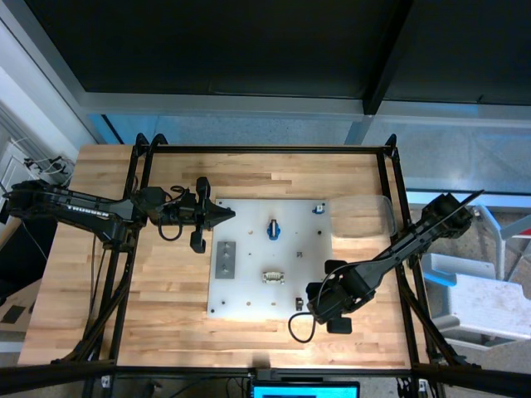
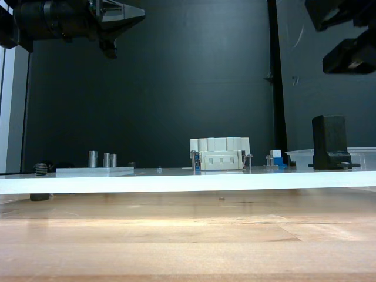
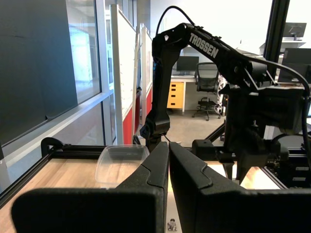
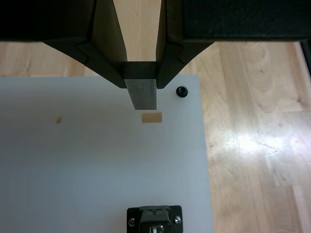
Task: Pick the 16mm bar from the taskboard and place it in the container
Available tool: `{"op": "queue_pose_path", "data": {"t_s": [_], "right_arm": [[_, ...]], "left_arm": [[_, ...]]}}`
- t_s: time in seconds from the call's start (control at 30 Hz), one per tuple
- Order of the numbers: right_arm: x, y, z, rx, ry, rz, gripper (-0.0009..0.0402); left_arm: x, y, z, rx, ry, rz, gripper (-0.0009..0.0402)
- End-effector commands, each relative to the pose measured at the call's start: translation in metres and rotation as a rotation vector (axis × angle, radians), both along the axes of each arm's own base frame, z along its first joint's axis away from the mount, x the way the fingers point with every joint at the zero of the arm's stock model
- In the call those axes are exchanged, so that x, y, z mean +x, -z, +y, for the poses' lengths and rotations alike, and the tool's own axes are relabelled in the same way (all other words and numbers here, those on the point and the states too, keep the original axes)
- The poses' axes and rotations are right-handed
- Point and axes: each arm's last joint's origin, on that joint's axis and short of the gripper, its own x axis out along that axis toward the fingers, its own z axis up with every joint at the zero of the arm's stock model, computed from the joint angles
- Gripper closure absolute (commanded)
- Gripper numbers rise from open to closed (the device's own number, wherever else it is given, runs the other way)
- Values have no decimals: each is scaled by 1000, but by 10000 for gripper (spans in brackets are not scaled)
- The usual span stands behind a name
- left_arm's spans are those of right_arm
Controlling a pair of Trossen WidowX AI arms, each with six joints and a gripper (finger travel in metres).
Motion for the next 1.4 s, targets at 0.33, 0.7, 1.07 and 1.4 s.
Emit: {"op": "queue_pose_path", "data": {"t_s": [0.33,0.7,1.07,1.4], "right_arm": [[-9,-29,-20,18,16,-34,393],[-11,-47,-48,15,11,-62,393],[-14,-65,-99,0,72,-99,393],[-15,-69,-131,-30,108,-86,393]], "left_arm": [[0,0,0,0,0,0,393],[0,0,0,0,0,0,393],[0,0,0,0,0,0,393],[0,0,0,0,0,0,393]]}}
